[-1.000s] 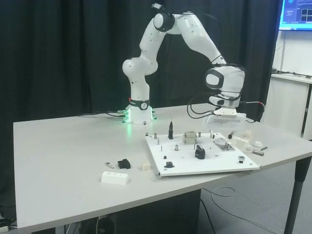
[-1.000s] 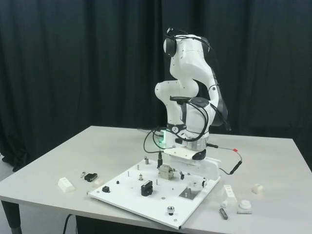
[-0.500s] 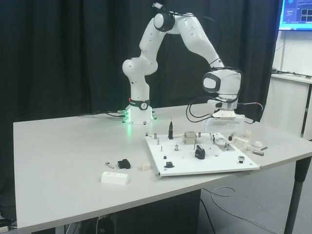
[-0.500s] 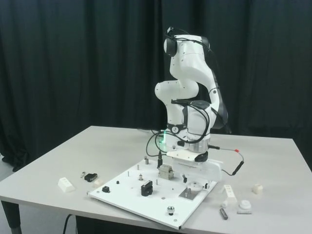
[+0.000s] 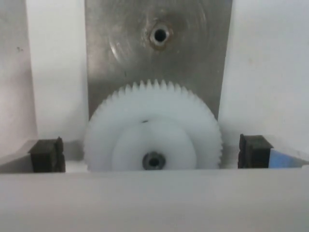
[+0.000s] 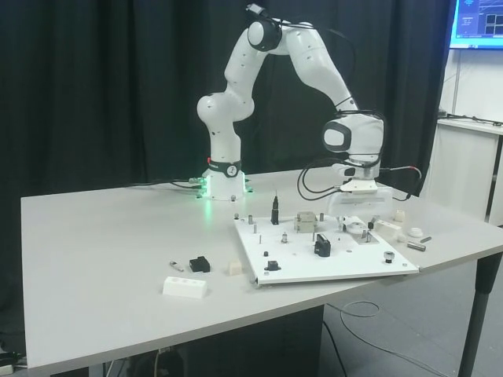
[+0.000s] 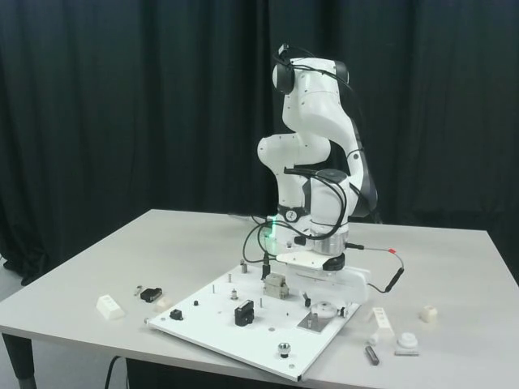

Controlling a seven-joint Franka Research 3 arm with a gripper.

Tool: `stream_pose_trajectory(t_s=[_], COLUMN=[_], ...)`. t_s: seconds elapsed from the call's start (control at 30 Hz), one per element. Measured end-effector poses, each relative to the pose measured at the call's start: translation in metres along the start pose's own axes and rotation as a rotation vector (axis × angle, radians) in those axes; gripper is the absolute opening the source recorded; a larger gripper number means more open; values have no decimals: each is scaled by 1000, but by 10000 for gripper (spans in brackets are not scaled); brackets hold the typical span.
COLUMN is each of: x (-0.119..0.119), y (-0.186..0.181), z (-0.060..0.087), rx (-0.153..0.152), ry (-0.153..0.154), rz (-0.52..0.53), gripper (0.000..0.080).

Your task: Remove large gear.

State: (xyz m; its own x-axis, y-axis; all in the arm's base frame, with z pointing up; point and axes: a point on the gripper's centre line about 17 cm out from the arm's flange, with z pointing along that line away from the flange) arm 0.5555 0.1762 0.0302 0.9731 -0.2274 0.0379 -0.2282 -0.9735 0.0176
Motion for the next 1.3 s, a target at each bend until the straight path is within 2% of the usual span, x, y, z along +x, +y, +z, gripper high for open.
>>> stream_pose_trajectory(t_s=[0.5, 0.53, 0.8, 0.83, 1.3], x=[1, 1, 2, 2, 2], y=[0, 1, 1, 1, 1], z=[3, 3, 3, 3, 3], rx=[11, 12, 13, 13, 14], ry=[21, 22, 22, 22, 22], rz=[1, 2, 3, 3, 4], gripper=[800, 680, 680, 596, 596])
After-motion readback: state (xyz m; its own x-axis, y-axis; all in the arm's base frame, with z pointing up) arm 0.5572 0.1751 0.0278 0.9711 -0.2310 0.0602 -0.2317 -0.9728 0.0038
